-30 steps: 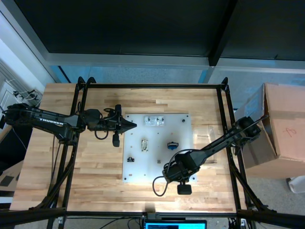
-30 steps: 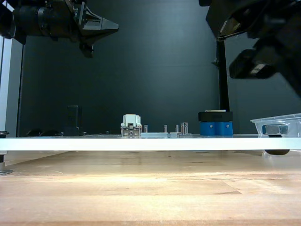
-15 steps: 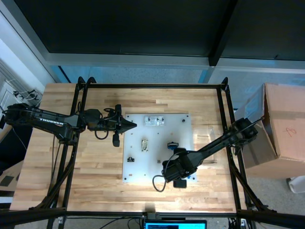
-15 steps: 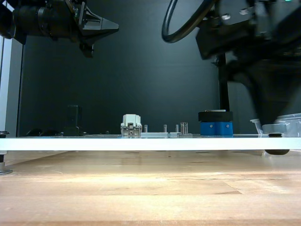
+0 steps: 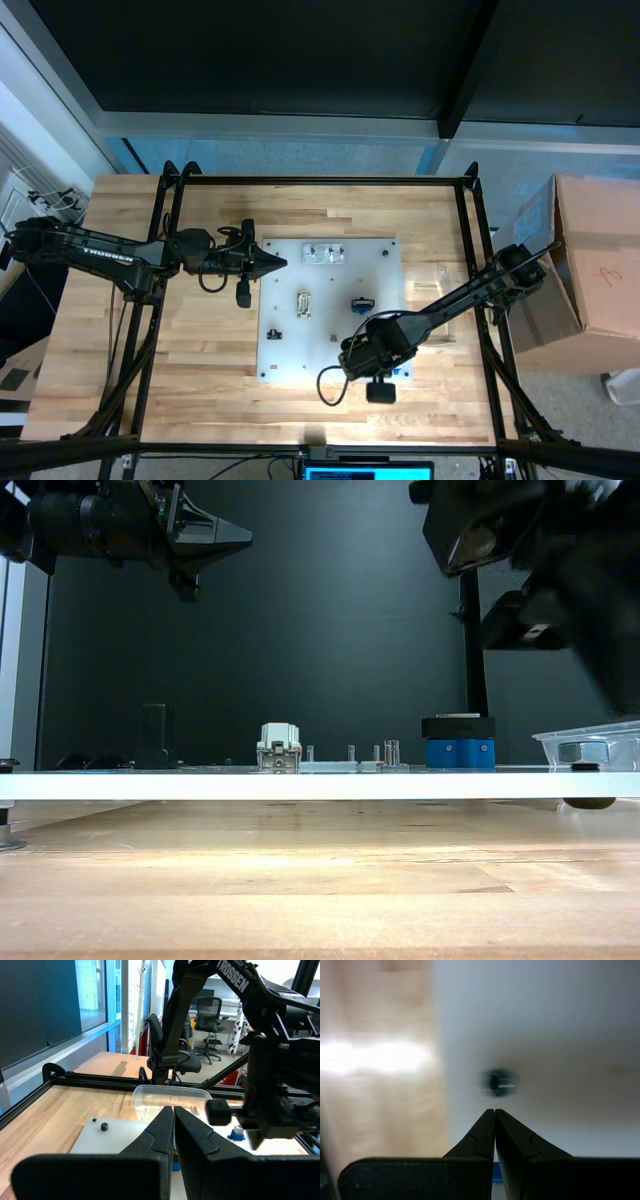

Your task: Unfasten the M12 nut and place it in the container

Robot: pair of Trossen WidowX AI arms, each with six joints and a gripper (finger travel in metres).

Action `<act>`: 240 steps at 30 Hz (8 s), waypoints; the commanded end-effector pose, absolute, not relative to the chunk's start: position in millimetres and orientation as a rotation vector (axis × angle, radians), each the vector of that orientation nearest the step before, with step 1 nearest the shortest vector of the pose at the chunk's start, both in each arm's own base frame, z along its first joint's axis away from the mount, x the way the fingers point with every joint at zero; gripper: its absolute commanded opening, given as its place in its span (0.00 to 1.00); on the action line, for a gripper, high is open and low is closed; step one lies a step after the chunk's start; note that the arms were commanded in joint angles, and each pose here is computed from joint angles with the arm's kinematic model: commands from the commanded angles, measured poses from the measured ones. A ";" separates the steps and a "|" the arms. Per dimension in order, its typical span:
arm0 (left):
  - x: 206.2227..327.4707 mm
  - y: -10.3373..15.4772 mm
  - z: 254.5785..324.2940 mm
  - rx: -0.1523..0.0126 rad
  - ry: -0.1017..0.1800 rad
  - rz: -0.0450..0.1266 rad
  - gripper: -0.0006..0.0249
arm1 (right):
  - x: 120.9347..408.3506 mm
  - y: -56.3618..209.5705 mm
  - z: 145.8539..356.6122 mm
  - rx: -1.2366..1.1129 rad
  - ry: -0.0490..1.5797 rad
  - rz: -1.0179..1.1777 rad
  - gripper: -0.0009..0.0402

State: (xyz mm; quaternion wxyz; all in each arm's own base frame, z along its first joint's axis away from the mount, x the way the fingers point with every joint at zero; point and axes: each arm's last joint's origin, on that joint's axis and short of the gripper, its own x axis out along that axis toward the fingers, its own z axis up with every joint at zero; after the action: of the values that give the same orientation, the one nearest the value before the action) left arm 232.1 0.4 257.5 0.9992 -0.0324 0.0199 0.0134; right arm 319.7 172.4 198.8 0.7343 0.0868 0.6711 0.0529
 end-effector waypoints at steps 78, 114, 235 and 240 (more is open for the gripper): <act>232.1 0.5 257.7 -0.065 0.038 0.027 0.02 | 325.4 175.9 198.3 0.202 1.520 0.082 0.02; 232.1 0.5 257.5 -0.065 0.040 0.027 0.02 | 310.8 155.8 215.4 0.063 1.415 -0.319 0.02; 232.1 0.5 257.6 -0.065 0.039 0.027 0.02 | 267.9 111.9 254.8 -0.516 1.310 0.531 0.03; 232.1 0.4 257.5 -0.065 0.040 0.026 0.02 | 235.3 92.1 251.1 -0.502 1.325 0.512 0.03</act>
State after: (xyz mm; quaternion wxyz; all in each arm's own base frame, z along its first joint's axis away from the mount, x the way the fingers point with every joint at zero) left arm 232.0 0.4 257.5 0.9992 -0.0324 0.0199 0.0134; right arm 242.5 96.7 252.6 0.7287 -0.2298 0.6008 0.2352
